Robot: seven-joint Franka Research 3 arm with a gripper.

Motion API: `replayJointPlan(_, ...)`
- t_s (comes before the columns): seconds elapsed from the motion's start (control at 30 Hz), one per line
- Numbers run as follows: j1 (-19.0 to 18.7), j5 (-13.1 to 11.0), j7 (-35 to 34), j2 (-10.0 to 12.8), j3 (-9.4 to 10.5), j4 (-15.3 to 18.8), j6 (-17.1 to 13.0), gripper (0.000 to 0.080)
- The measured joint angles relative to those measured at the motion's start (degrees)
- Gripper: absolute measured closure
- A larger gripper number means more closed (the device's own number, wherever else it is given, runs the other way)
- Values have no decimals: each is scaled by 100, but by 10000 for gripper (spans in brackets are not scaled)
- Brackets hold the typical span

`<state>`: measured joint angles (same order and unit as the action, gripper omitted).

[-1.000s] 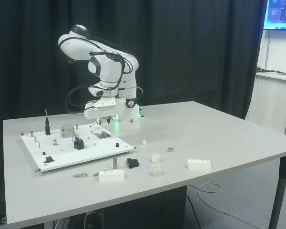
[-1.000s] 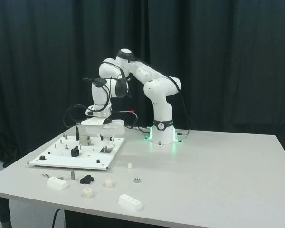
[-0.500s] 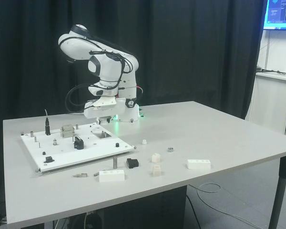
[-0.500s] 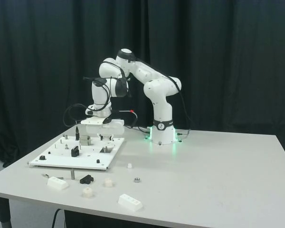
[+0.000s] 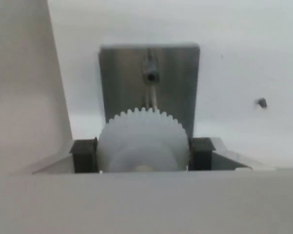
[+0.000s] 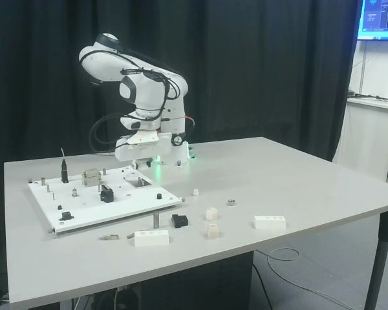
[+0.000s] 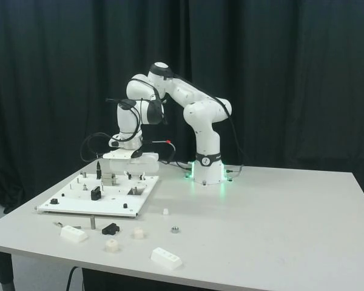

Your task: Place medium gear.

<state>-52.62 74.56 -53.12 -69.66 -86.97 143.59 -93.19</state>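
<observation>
A white toothed medium gear sits between my gripper's two black fingertips, which are shut on its sides. Right under it lies a grey metal plate set into the white board, with a thin peg standing on the plate. In the first room view the gripper hangs just above that plate at the board's far right corner. The second room view shows the gripper over the same plate.
The board carries black parts, a grey block and several upright pegs. On the table in front lie two white blocks, a black part, small white pieces and a nut.
The wrist has risen very slightly above the board. Nothing else on the table has moved.
</observation>
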Motion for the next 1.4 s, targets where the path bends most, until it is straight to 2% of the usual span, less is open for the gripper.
replayJointPlan(0.23,-148,-115,0,-8,-81,52,-370,406)
replayJointPlan(0.43,-438,-244,-158,-8,-138,71,-660,406)
replayJointPlan(0.67,-951,-331,-607,-9,-177,95,-871,406)
replayJointPlan(1.0,-1928,-367,-1507,-9,-260,88,-1060,406)
replayJointPlan(1.17,-2453,-282,-1908,-6,-365,10,-1158,406)
replayJointPlan(1.4,-3136,44,-2337,6,-599,-183,-1222,406)
